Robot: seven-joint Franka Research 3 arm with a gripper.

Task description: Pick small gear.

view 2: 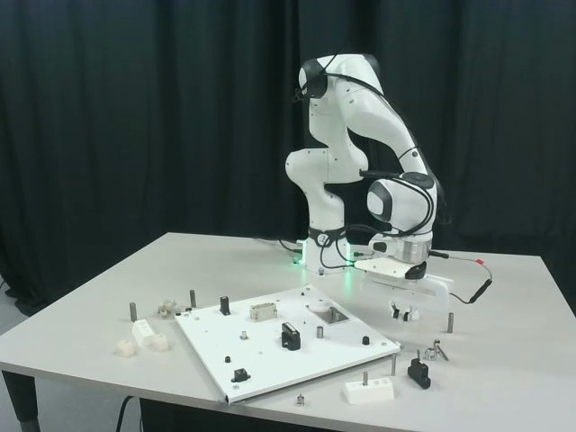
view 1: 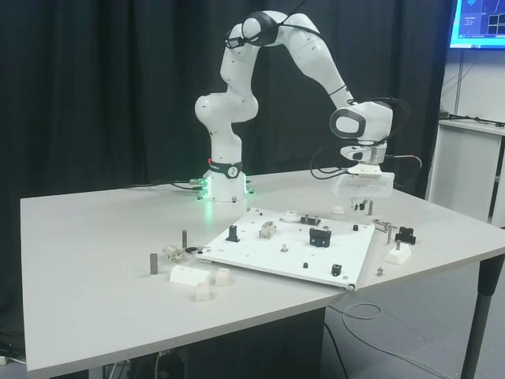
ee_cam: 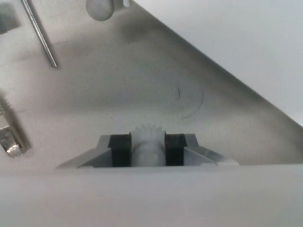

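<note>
1. The wrist view shows the gripper (ee_cam: 147, 150) closed on the small gear (ee_cam: 147, 137): its two black pads (ee_cam: 120, 150) press the white toothed wheel from either side, and the teeth stand out just past the fingertips.
2. From the wrist view the gear appears to hang clear of the grey counter (ee_cam: 142, 85) below it.
3. In the first room view the gripper (view 1: 363, 207) hangs just beyond the far right corner of the white assembly board (view 1: 268, 257), and the gear is too small there to make out.
4. The second room view shows the gripper (view 2: 402, 313) low over the counter (view 2: 504, 342), beside the board (view 2: 270, 346), with a white bit between the fingers.
5. Only the wrist view shows a thin metal rod (ee_cam: 40, 35) lying on the counter and a faint pencilled arc (ee_cam: 191, 101) on its surface.
6. Only the room views show the white arm (view 1: 308, 55), the green light at its base (view 1: 207, 183), and the loose white blocks (view 1: 193, 278) near the board.
7. A screen (view 1: 478, 22) shows in the first room view; its writing cannot be read.
</note>
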